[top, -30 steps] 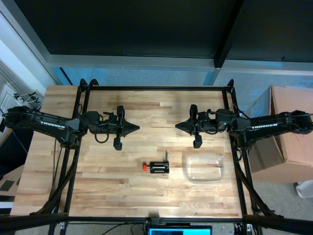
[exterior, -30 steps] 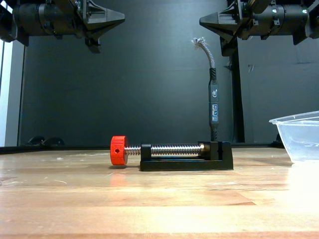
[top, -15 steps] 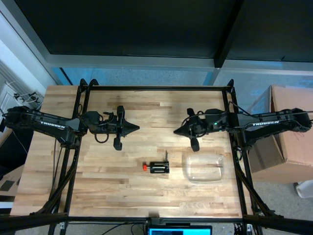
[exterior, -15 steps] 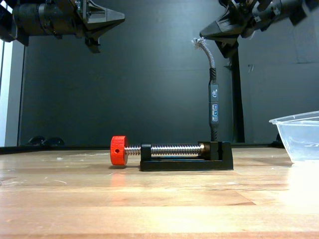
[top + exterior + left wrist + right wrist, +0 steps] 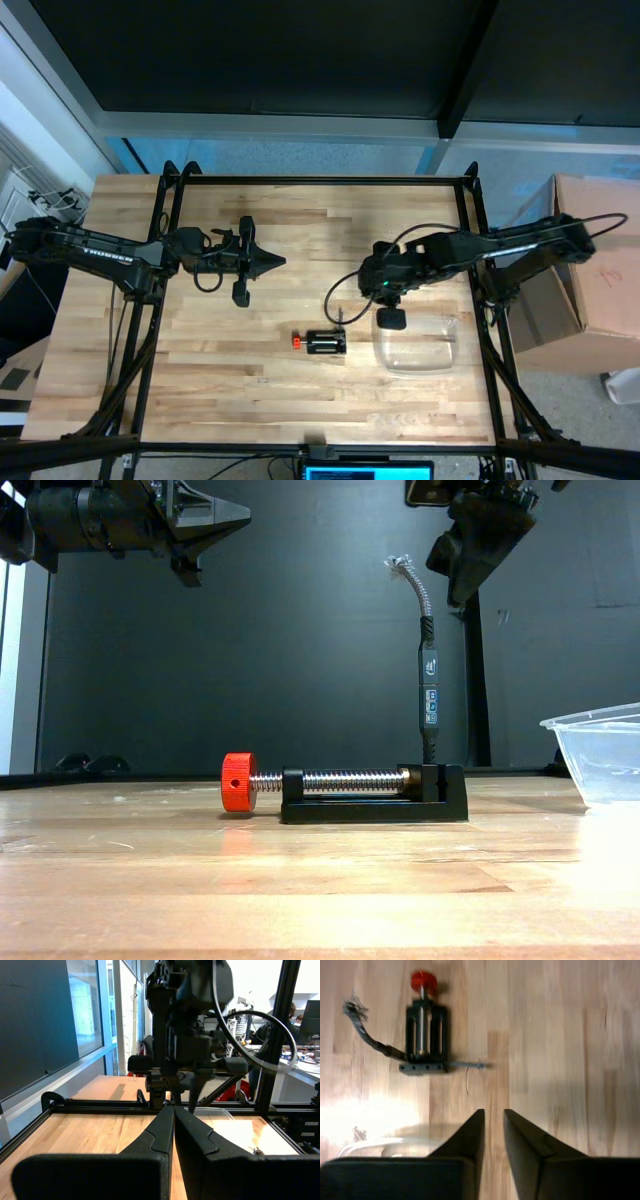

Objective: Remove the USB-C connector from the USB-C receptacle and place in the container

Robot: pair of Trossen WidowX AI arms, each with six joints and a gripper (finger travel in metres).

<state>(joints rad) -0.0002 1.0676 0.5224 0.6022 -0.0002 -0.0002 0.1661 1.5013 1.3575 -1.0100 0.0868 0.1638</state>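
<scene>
The USB-C connector point(image 5: 430, 695) stands plugged upright in the vise point(image 5: 372, 793), left of the container point(image 5: 600, 760); the right tool point(image 5: 493, 1112), barely parted and empty, hangs above-right, and the left tool point(image 5: 173, 1108), pressed closed and empty, hangs high at left.

Around your tabletop point(image 5: 250, 395) — the bystanders
You have a cardboard box point(image 5: 600, 310) off its right edge, a lit screen point(image 5: 367, 470) at the near edge, and a black frame rail point(image 5: 320, 181) along the far edge.

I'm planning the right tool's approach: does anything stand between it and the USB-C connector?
Nothing visible. The black USB-C connector stands upright in the black red-knobbed vise. The right tool hangs above it, offset towards the clear plastic container; the left tool hangs high at left.
</scene>
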